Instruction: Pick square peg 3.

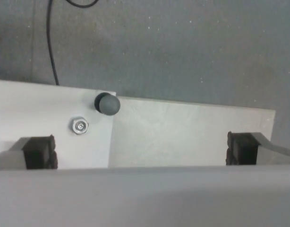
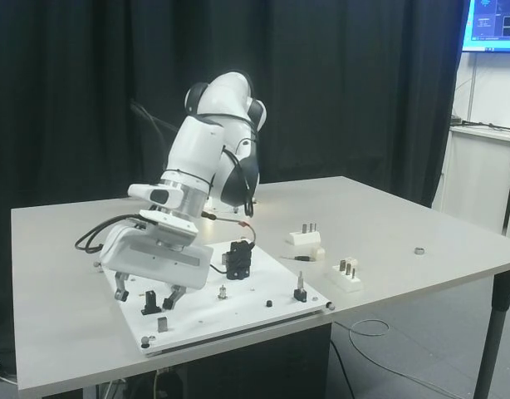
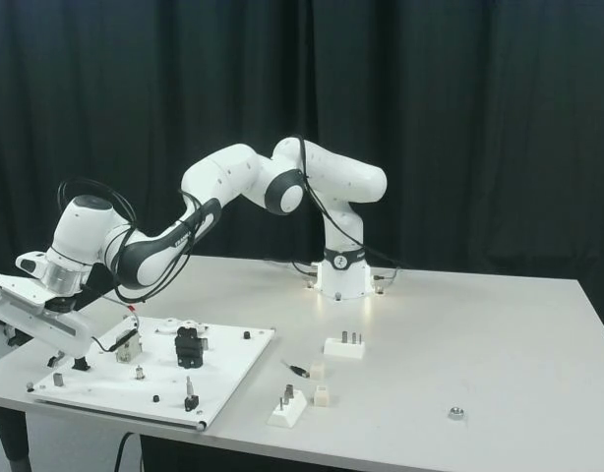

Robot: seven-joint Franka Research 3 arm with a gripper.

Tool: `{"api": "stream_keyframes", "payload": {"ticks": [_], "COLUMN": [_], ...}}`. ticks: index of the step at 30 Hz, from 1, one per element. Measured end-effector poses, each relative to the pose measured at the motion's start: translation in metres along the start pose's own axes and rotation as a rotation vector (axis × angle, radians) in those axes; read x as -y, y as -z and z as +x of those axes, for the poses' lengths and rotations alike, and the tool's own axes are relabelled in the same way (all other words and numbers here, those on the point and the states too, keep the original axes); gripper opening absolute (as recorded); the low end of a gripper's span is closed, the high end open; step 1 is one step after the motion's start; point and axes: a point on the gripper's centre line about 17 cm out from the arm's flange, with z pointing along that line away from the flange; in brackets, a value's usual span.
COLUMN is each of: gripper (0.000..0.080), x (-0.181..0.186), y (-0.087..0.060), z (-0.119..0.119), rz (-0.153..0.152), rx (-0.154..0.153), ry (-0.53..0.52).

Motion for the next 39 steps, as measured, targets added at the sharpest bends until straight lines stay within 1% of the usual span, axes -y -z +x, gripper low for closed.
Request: {"api": "stream_keyframes", "payload": {"ticks": [6, 13, 19, 29, 39], "gripper": [0.0800, 0.0800, 0.0800, 0.0800, 0.0800], "x": [-0.003, -0.003, -0.004, -0.006, -0.008], "y": [0.007, 0.012, 0.016, 0.019, 0.021], "z": [0.004, 0.005, 0.005, 0.000, -0.001], "rz": [-0.013, -0.021, -0.022, -0.024, -0.018], "rx": [0.002, 0.010, 0.017, 0.041, 0.042], "ry": [0.001, 0.006, 0.011, 0.031, 0.026]}}
